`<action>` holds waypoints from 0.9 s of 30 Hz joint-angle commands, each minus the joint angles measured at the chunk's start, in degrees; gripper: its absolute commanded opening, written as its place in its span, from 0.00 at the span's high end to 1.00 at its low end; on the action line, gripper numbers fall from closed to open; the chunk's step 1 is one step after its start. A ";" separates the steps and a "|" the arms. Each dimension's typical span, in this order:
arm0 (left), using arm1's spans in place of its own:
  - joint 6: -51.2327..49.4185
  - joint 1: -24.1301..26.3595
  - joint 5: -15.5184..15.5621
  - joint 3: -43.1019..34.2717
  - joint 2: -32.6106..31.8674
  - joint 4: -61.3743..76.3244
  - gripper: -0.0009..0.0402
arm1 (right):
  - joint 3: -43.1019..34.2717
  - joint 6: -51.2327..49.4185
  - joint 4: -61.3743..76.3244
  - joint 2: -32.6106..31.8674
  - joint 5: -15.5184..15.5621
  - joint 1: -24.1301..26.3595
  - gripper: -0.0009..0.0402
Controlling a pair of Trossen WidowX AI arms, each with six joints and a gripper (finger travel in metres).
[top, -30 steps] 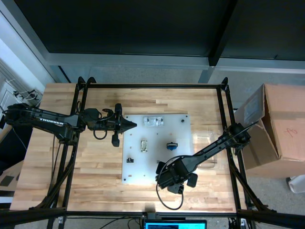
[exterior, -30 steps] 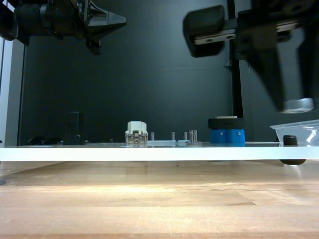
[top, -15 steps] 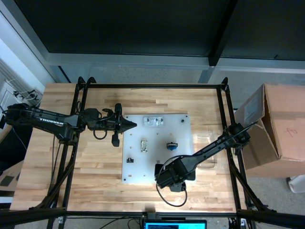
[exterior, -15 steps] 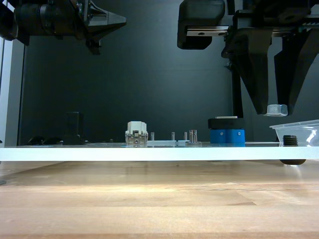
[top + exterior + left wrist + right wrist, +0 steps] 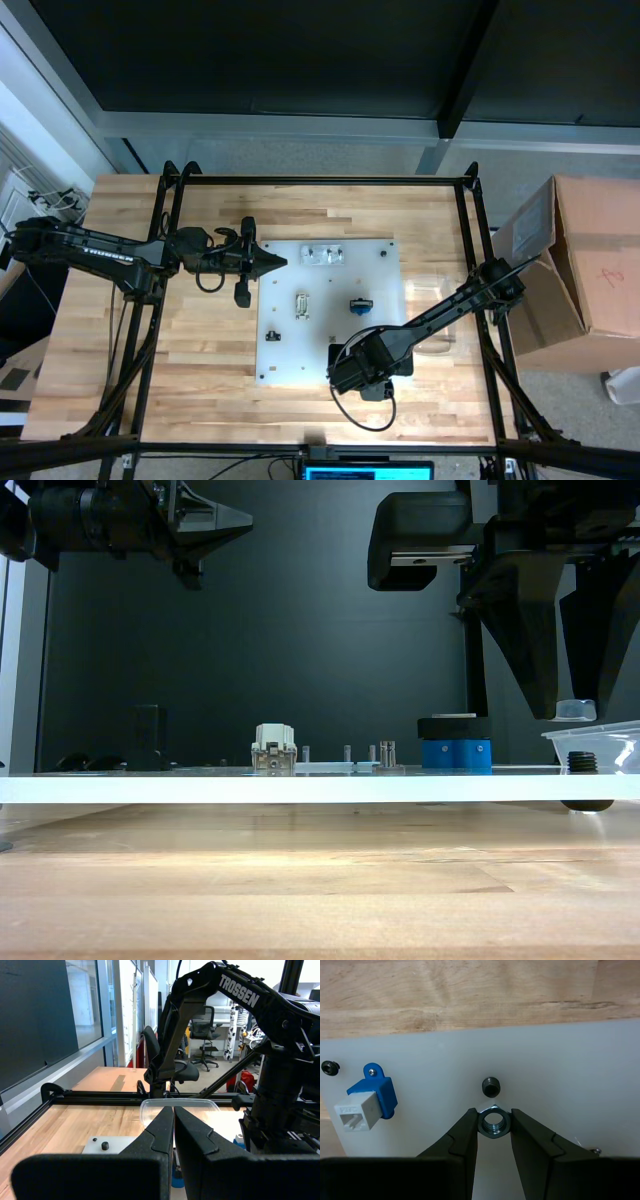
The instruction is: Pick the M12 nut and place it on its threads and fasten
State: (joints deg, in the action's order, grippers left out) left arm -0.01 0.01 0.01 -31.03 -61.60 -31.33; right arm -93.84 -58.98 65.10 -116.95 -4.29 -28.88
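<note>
L arm reached in level from the left edge, left gripper [image 5: 280, 262] held high over the left rim of the board [image 5: 300, 365], fingers [image 5: 162, 1127] pressed together. R arm came in from the right, elbow bent, wrist pointing straight down. Right gripper [image 5: 493, 1113] hung above the board's near right part, fingers pinching the nut [image 5: 576, 710].

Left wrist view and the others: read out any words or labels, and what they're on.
"TROSSEN": right arm, left wrist view.
White lettering on left arm, high view: too small to read.
Red mark on cardboard box: unreadable.
None on left gripper, over the board's left edge, or right gripper, holding the nut near the stud.
</note>
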 commanded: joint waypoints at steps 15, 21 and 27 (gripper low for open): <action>0.00 0.00 0.00 0.00 0.00 0.00 0.98 | 0.04 -0.07 -1.36 -1.68 2.34 0.39 0.97; 0.00 0.00 0.00 0.00 0.00 0.00 0.98 | 0.07 -0.07 -1.66 -2.45 2.38 0.57 0.97; 0.00 0.00 0.00 0.00 0.00 -0.02 0.98 | 0.55 -0.02 -2.01 -2.45 2.40 0.61 0.97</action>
State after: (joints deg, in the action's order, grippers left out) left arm -0.01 0.01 0.01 -31.03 -61.60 -31.33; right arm -93.62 -59.07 63.29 -119.39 -1.78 -28.27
